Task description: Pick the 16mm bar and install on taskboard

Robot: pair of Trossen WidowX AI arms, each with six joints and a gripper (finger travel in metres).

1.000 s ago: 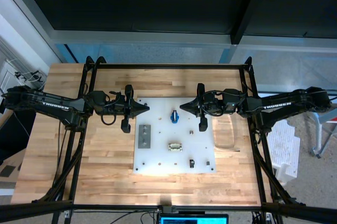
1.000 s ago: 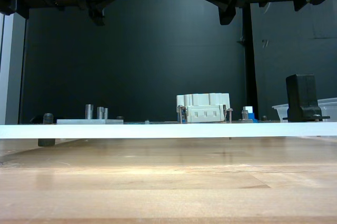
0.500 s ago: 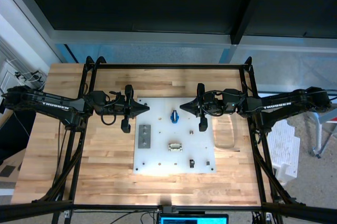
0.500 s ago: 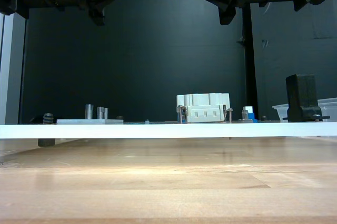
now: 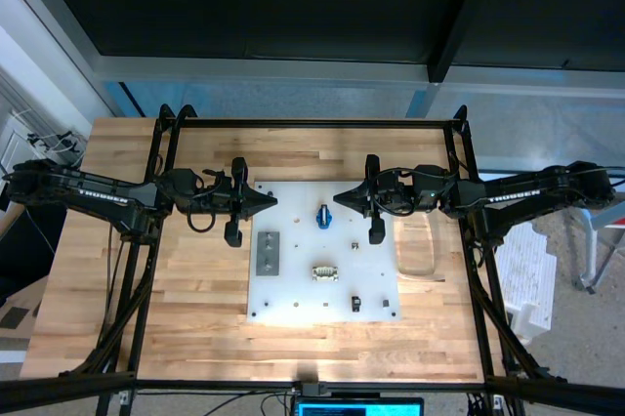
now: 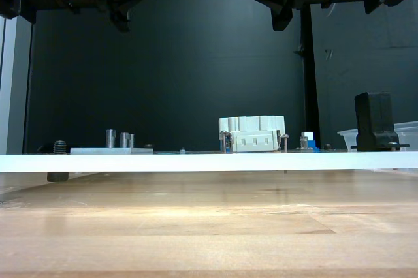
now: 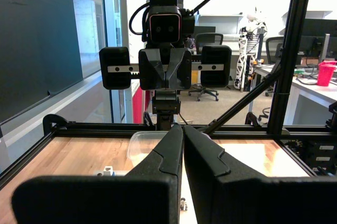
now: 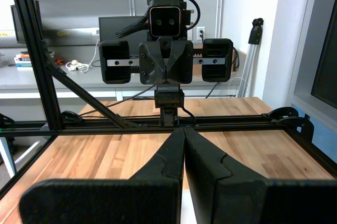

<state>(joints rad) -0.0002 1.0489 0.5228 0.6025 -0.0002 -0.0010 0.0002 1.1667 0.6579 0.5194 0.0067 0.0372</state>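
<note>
- Hovering high over the far-left part of the taskboard [image 5: 293, 304] is the left hand [image 5: 272, 198], tip aimed inward, touching nothing.
- Its fingers [image 7: 166, 153] are pressed tight together in the left wrist view, w/ no gap and nothing btwn them.
- The right hand [image 5: 337, 198] hangs at about the same height over the far-right part of the board, tip aimed back at the left one. The two tips face each other but stay apart.
- The right fingers [image 8: 168, 155] are pressed flat together too, holding nothing.
- The blue knob [image 5: 323, 214] stands on the board, a bit nearer than the gap btwn the two tips.
- The grey two-hole block [image 5: 267, 252] lies flat on the board's left side, nearer than the left hand.
- In the low view, short grey pegs [image 6: 110, 138] stand upright above that block.
- 16mm bar: can't tell if it's one of those pegs, and can't pick it out anywhere else.
- The white connector [image 5: 325, 271] sits mid-board, w/ the black connector [image 5: 355, 301] nearer and to its right.
- The clear tray [image 5: 420, 245] rests on the worktop [image 5: 176, 318] just beside the board's right edge, under the right arm.
- The low view puts both hands well above everything on the board.
</note>
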